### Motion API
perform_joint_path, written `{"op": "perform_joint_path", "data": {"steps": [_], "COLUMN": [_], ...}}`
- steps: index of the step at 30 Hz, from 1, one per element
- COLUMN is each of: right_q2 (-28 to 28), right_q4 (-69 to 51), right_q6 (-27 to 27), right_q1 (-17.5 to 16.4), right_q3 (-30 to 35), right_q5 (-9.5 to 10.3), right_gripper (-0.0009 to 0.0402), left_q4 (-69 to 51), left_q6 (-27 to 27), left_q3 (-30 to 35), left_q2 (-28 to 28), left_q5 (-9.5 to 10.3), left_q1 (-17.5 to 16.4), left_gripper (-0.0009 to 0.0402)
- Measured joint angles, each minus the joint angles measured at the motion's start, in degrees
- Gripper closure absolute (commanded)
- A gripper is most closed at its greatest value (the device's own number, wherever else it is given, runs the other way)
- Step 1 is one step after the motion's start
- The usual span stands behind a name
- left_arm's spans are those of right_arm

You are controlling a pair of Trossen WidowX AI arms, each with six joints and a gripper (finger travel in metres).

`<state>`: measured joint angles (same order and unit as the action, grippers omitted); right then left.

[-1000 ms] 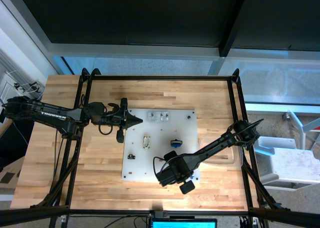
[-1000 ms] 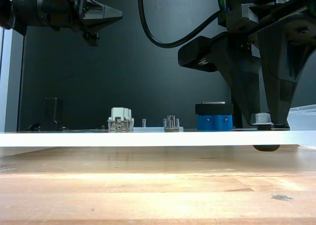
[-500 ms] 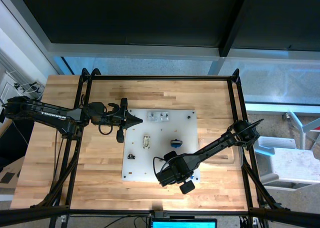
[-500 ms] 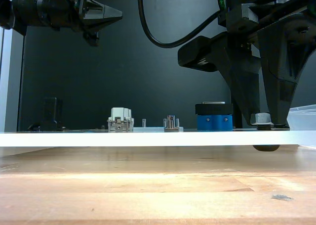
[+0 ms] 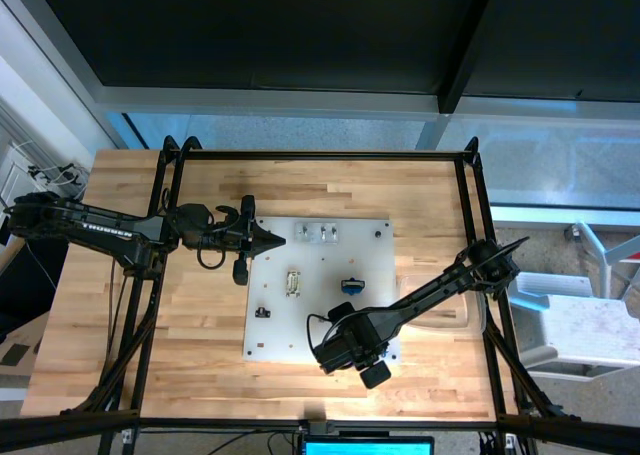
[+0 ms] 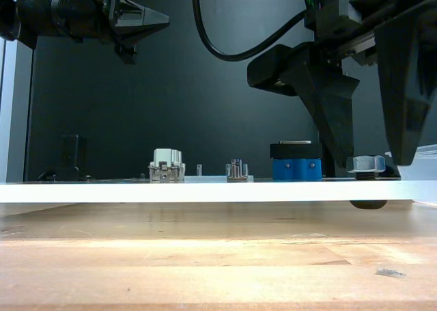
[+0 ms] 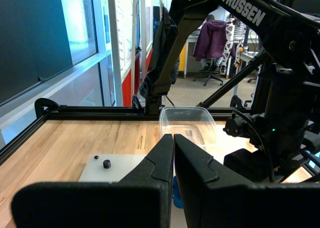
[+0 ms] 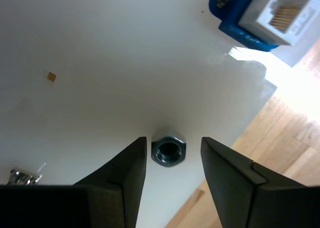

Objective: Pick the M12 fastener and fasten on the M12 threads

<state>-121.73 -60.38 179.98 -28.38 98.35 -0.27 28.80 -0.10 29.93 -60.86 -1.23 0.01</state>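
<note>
The small silver M12 nut point(image 8: 168, 150) sits on its black stud at the white board's point(image 8: 90, 47) near right edge. In the low view the nut point(image 6: 367, 164) rests low over a dark base, and no ribs show. My right gripper point(image 8: 173, 141) hangs straight over it, open, with a finger on each side and a gap to the nut on both. From the high view the right arm point(image 5: 347, 345) hides the nut. My left gripper point(image 5: 272, 241) is shut and empty, held high over the board's far left edge.
A blue block connector point(image 6: 295, 166) stands just left of the right gripper. A clear tray point(image 5: 452, 310) lies off the board's right edge. Small grey fittings point(image 6: 167, 169) and a silver post point(image 6: 236, 169) stand mid-board.
The right gripper's fingers have spread apart and let go of the nut, which stays where it was. The left arm has not moved.
</note>
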Motion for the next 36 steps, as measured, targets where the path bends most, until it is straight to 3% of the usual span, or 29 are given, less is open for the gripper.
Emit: {"op": "perform_joint_path", "data": {"steps": [13,17,25,36], "right_q2": [4.11,5.64,7.67,7.8], "right_q4": [-0.04,-0.07,-1.36,-4.7], "right_q6": [-0.15,-3.69,-18.88,-49.07], "right_q1": [-0.02,0.0,0.02,0.04], "right_q3": [0.02,0.02,0.04,0.04], "right_q5": [0.44,0.44,0.44,-0.59], "right_gripper": [0.0217,0.0217,0.0216,0.0216], "left_q4": [0.0,0.0,0.0,0.0], "left_q6": [0.0,-0.02,-0.02,-0.02], "left_q3": [0.0,0.02,0.0,0.02], "left_q2": [0.0,0.0,0.0,0.0], "left_q5": [0.0,0.0,-0.02,0.0], "left_q1": [0.0,0.0,0.0,0.0], "left_gripper": [0.0393,0.0393,0.0393,0.0393]}}
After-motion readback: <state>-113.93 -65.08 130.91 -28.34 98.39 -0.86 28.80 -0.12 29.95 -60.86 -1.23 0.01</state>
